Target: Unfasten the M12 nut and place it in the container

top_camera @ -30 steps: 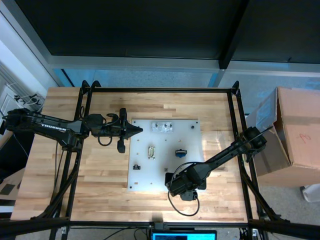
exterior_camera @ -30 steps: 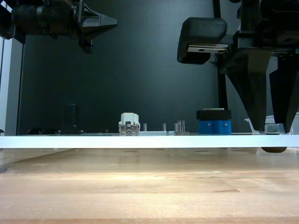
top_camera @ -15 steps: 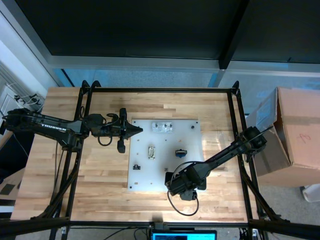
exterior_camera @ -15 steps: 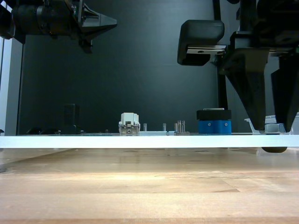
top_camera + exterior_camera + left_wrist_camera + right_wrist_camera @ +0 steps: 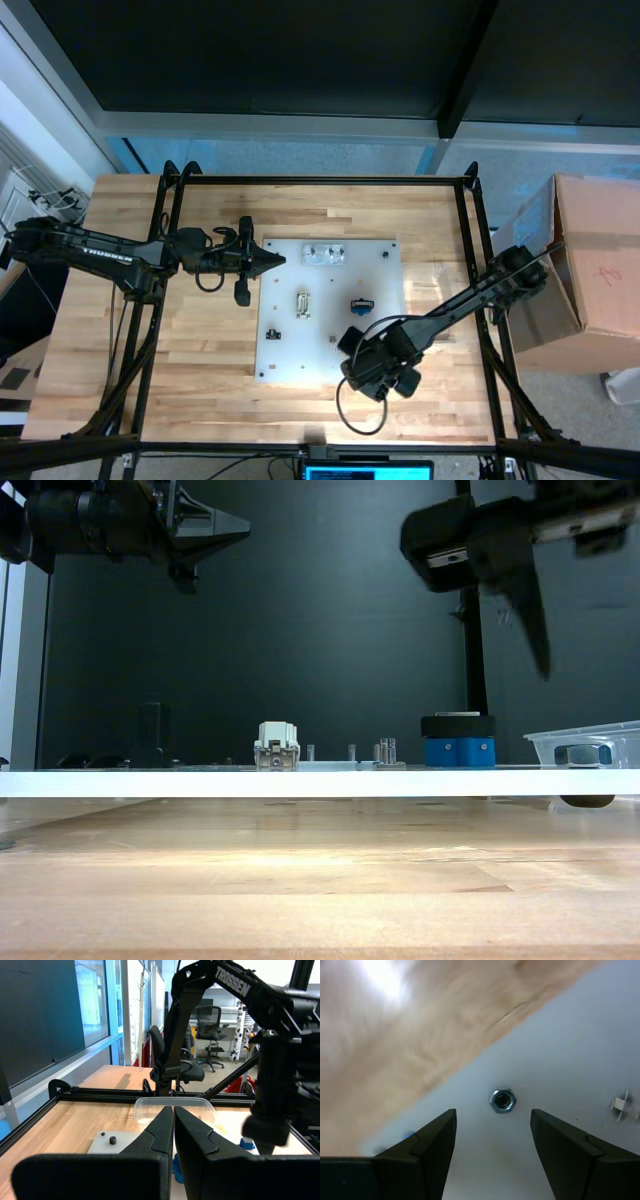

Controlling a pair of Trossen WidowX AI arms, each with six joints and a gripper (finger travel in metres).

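The silver nut [image 5: 583, 754] sits low at the board's near right edge, where the stud stands; no ribs show below it. From above, the nut [image 5: 503, 1100] lies on the white board [image 5: 560, 1060], free of any finger. My right gripper [image 5: 493, 1111] hangs open well above it, fingers wide apart. In the high view that gripper [image 5: 385, 367] covers the nut. The clear container [image 5: 600, 736] stands behind the nut, and I see nothing in it [image 5: 172, 1105]. My left gripper [image 5: 277, 261] is shut on nothing, held high off the board's far left edge.
On the board stand a blue block [image 5: 458, 751] with a black cap, a white connector [image 5: 276, 748] and small silver posts [image 5: 385, 750]. A black post [image 5: 113, 1140] marks the far right corner. A cardboard box [image 5: 585, 265] sits off the table's right side.
The right gripper, whose fingers straddled the nut at board level, has lifted well clear and shifted slightly right. The nut stayed where it was. The left arm has not moved.
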